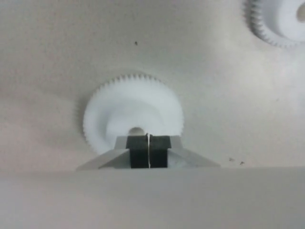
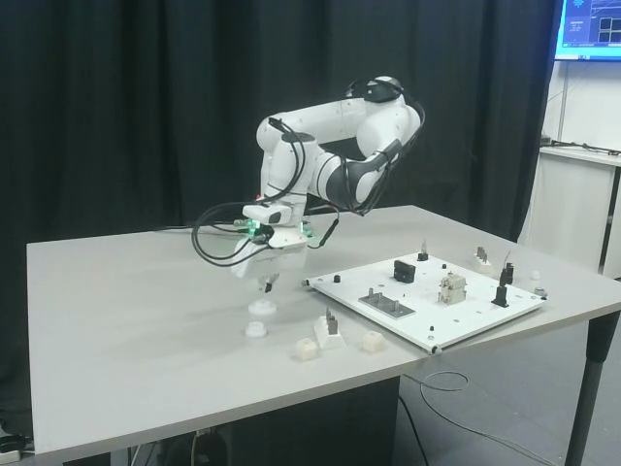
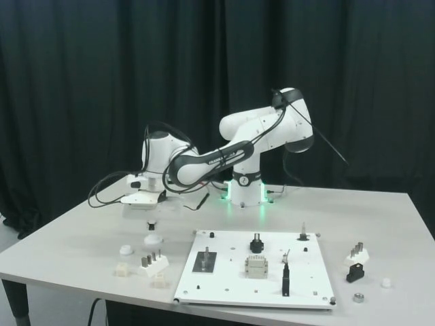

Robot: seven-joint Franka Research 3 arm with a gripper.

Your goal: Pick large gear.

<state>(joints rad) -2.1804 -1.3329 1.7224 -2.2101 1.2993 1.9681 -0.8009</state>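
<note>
The large gear [image 1: 128, 112] is white, toothed and lies flat on the grey table, with a small hub hole at its centre. My gripper [image 1: 149, 151] hangs just above it, black pads [image 1: 139, 151] pressed together and nothing between them. From the room, the gripper [image 2: 267, 283] sits a short way over the large gear [image 2: 262, 309], apart from it. The second room view shows the same: gripper [image 3: 151, 225] above the large gear [image 3: 153, 239].
A second white gear [image 1: 281, 21] lies close by [image 2: 255, 329]. Small white blocks [image 2: 305, 349] and a pin holder [image 2: 330, 332] stand near the table's front. The white assembly board [image 2: 427, 303] with black and grey parts lies beside them.
</note>
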